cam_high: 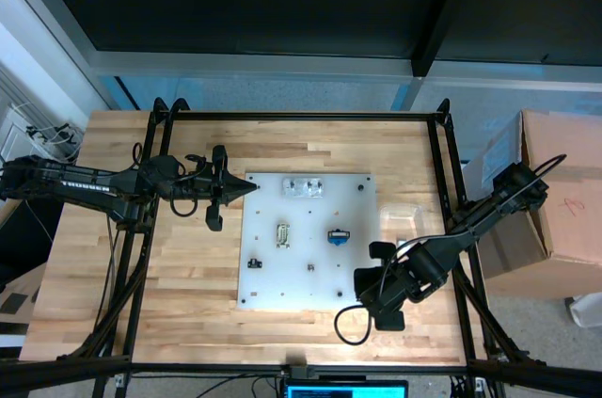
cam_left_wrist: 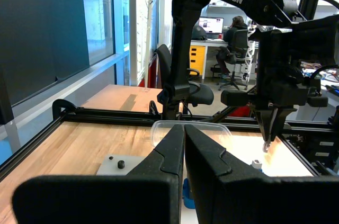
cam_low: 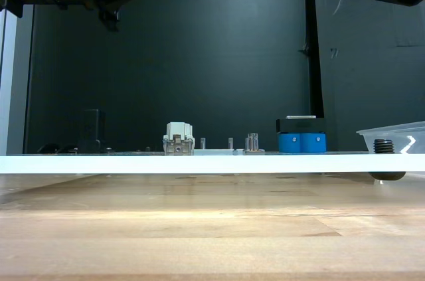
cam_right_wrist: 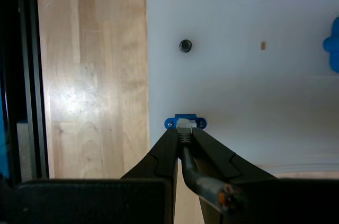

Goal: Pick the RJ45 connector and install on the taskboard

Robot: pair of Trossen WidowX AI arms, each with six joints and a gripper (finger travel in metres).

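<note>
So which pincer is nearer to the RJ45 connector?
Right: the right pincer holds the RJ45 connector above the board's near-right corner. The left pincer, shut, hovers at the board's far-left edge.

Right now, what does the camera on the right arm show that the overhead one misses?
Only the right wrist view: the RJ45 connector, gripped by the right pincer, its tip at a small blue bracket on the white board; whether it is seated I cannot tell. Only the high view: the left pincer, shut, at the board's far left corner, a cable loop by the right arm, and a cardboard box. Both: the board and the wooden table.
</note>
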